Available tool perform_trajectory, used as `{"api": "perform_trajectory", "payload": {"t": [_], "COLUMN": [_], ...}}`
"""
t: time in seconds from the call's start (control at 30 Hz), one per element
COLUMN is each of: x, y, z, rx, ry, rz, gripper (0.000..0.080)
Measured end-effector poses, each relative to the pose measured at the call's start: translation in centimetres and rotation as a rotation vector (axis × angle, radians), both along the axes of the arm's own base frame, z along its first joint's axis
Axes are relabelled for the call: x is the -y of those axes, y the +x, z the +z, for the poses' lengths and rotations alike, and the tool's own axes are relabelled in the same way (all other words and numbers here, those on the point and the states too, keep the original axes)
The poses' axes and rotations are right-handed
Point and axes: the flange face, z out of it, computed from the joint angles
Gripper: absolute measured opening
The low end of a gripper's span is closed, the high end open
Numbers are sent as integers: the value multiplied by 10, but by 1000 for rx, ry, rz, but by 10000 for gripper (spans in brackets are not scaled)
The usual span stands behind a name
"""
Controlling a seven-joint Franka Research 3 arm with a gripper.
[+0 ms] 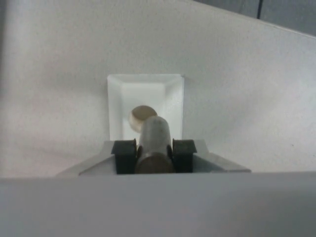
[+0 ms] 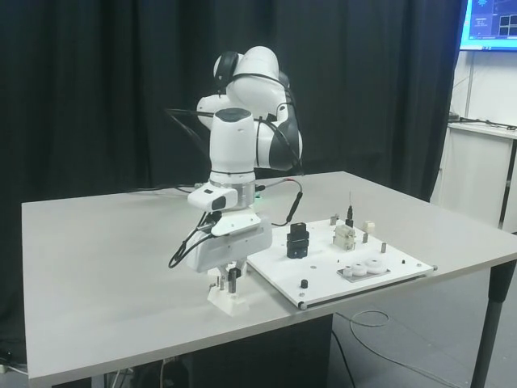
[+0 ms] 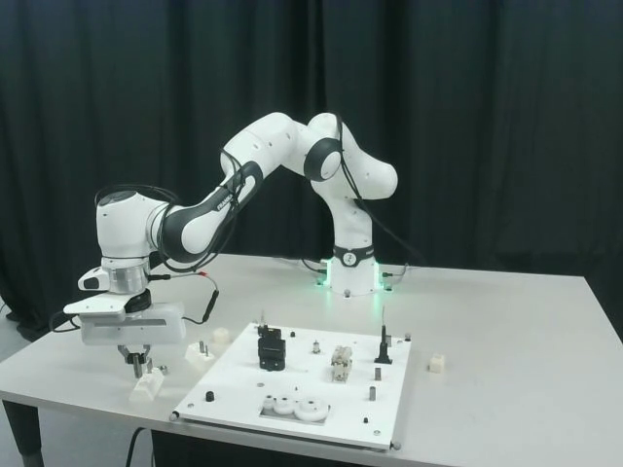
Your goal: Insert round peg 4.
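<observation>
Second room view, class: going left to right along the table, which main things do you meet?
Gripper holding the peg above the small white block → white board of parts → small white cube.

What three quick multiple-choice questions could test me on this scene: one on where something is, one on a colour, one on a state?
1. Where is the small holder block?
A. beside the white board, on the table
B. on the board
C. on the floor

2. What colour is the holder block?
A. black
B. white
C. green

3. What is the gripper doing?
A. hanging open
B. clamping the round peg
C. lying on the table

Key: 1 A, both room views show it off the board's edge; 2 B, the wrist view shows it white; 3 B, both fingers press the peg.
</observation>
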Motion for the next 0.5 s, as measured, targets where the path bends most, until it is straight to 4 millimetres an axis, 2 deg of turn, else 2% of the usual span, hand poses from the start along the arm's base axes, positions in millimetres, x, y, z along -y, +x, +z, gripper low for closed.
{"api": "perform_trajectory", "payload": {"t": [0.5], "x": [1], "y": [0], "z": [0], "rx": [2], "ry": [-2], "rz": [-8], "gripper": [152]}}
